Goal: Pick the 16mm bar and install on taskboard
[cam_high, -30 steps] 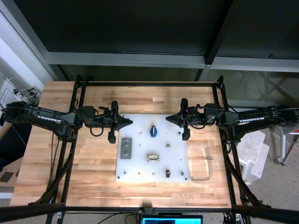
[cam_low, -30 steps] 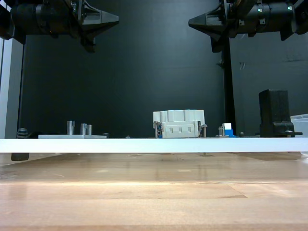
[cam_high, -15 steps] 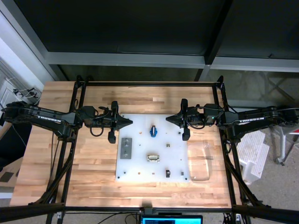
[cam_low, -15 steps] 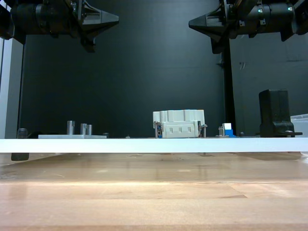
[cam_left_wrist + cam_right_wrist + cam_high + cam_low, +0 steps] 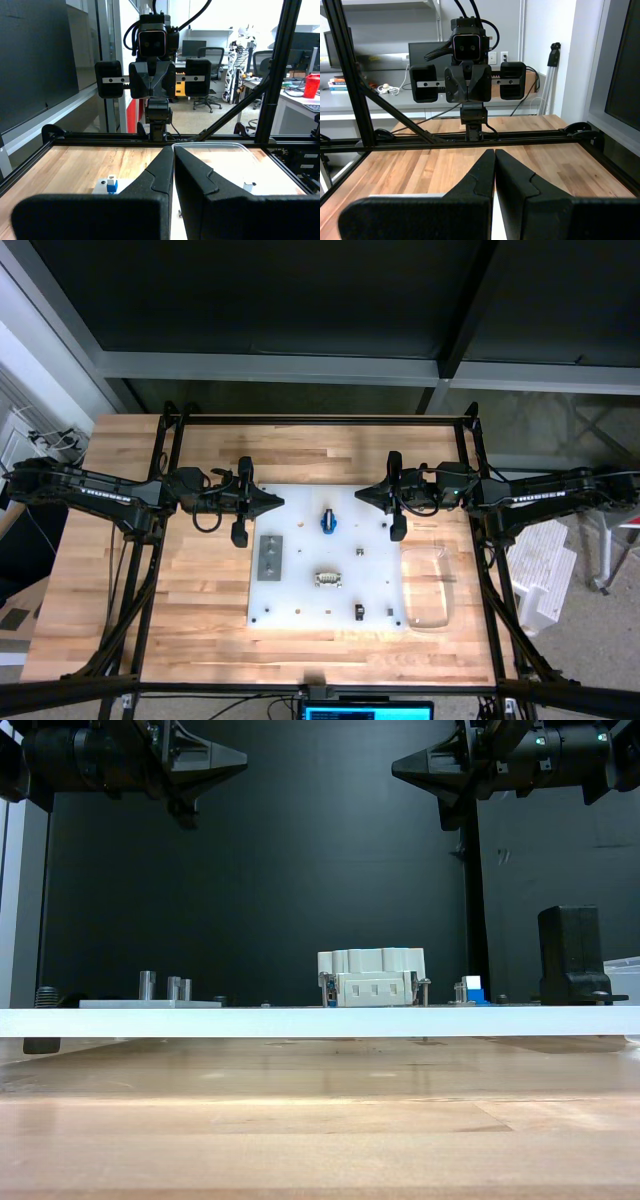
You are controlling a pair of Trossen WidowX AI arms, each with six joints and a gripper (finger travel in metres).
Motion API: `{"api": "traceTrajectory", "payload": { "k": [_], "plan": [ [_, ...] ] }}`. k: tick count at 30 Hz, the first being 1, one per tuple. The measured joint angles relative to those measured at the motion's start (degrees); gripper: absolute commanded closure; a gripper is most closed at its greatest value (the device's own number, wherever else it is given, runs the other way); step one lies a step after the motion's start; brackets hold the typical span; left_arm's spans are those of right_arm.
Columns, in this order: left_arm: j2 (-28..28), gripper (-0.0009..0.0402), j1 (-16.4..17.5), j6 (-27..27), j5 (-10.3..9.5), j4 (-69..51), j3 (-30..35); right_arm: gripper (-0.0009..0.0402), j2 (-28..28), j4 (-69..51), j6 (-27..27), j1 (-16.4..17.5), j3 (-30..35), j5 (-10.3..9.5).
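1. High view: my left gripper point(image 5: 272, 502) and right gripper point(image 5: 366, 492) hang over the far edge of the taskboard point(image 5: 290, 585), tips facing each other, well apart. I cannot pick out the 16mm bar here. Several small dark specks sit on the board, so I risk going for the wrong one. Only this view shows the tray point(image 5: 427, 587) just beside the board and the block point(image 5: 270, 555) laid out flat.

2. Low view: this one gives height, which the high view hides. Both grippers are well above the board. Three pegs point(image 5: 173, 987) stand on the block, and I cannot tell whether one is the bar. The connector point(image 5: 372, 977) and black part point(image 5: 570, 955) stand tall, so a low sweep could clip them.

3. Left wrist view: its fingers point(image 5: 155, 175) are pressed together on nothing. If it came down clenched like this, it would knock a small peg over rather than straddle it.

4. Right wrist view: its fingers point(image 5: 477, 180) are likewise closed and empty. The bar is not visible here.
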Motion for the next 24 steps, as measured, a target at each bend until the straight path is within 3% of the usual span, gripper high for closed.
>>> {"api": "traceTrajectory", "payload": {
  "k": [24],
  "plan": [
    [0.0,0.0393,0.0,0.0,0.02,0.0,0.0,0.0393,0.0,-1.4,0.0,0.0,0.0,0.00]
  ]
}}
